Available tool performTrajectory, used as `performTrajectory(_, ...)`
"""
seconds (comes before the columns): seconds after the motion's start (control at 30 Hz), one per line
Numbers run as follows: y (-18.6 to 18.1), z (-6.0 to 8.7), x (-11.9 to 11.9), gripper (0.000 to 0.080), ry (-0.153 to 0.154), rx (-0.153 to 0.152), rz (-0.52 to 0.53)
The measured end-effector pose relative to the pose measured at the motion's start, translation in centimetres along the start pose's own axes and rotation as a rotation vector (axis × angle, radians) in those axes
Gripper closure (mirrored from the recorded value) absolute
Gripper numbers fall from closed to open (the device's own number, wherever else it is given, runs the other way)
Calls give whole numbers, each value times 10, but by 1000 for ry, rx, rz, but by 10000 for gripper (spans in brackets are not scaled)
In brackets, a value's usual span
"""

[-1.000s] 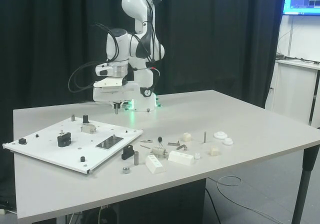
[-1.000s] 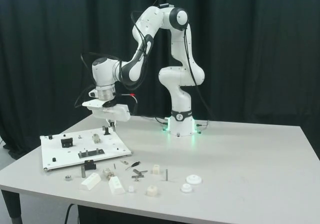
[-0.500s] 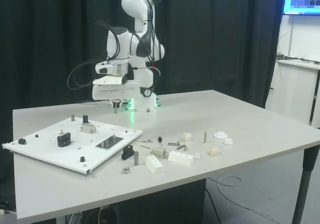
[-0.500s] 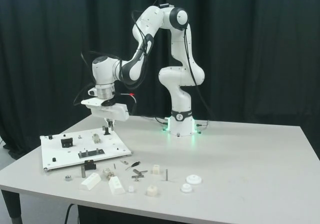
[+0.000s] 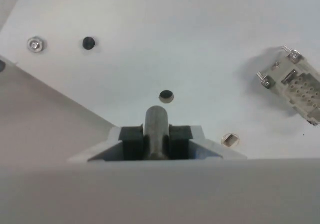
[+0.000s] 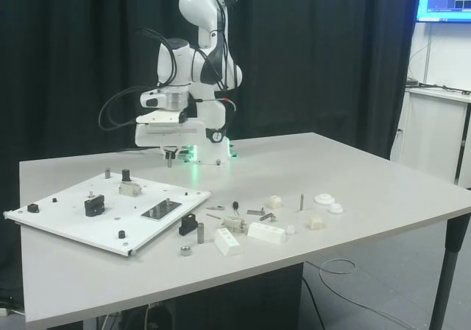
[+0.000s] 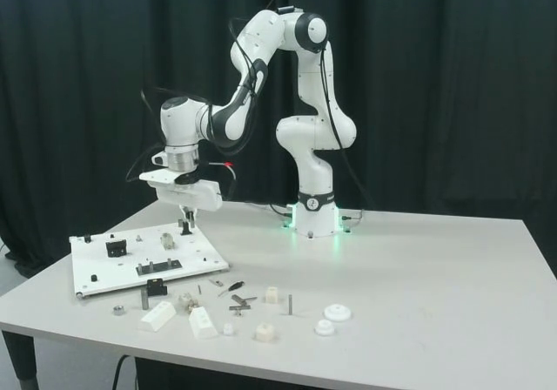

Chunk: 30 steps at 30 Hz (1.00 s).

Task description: Place round peg 3.

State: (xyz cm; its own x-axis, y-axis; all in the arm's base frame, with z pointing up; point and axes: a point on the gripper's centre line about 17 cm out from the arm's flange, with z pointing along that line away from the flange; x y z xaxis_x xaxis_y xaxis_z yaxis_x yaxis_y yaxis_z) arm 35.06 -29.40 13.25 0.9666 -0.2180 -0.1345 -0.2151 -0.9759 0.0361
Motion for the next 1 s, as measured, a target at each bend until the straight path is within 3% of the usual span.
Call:
performTrajectory(0.5,-5,-4,14,698,35,-14,-20)
performTrajectory(0.77,-32,-11,36,698,74,-25,-81)
performTrajectory(1.0,-69,-18,58,698,116,-6,-111)
